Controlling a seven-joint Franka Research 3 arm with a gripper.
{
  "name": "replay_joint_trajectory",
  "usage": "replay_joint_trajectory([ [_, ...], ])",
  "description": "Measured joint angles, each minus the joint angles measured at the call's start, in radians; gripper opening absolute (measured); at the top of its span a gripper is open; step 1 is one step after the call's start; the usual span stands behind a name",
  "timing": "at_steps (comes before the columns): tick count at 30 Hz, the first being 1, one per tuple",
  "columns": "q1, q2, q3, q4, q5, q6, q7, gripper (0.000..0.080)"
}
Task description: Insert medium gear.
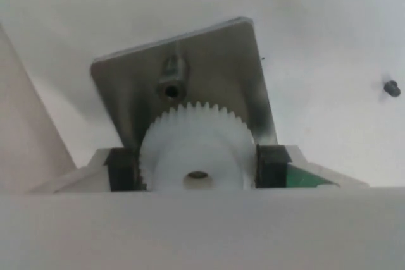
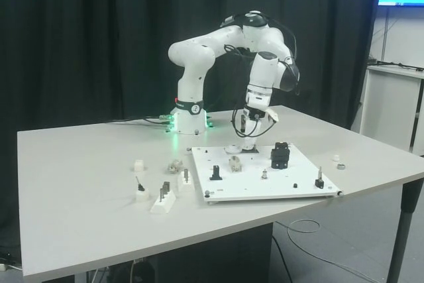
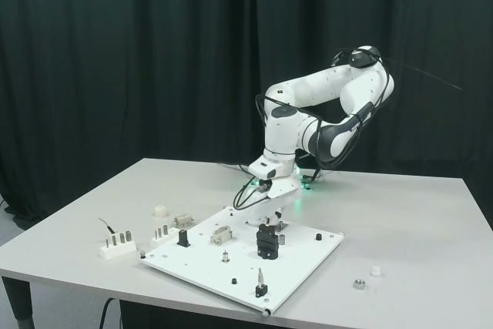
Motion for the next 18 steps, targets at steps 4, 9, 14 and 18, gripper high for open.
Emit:
replay_joint_trajectory([
  [4, 0.0, 0.0, 0.0, -0.001, 0.001, 0.0, -0.043, 0.0393],
  [9, 0.0, -0.001, 0.0, -0.002, 0.003, 0.0, -0.083, 0.0393],
  [14, -0.003, -0.005, -0.001, -0.004, 0.007, 0.0, -0.091, 0.0392],
  [18, -0.007, -0.01, -0.002, -0.007, 0.015, 0.0, -0.089, 0.0392],
])
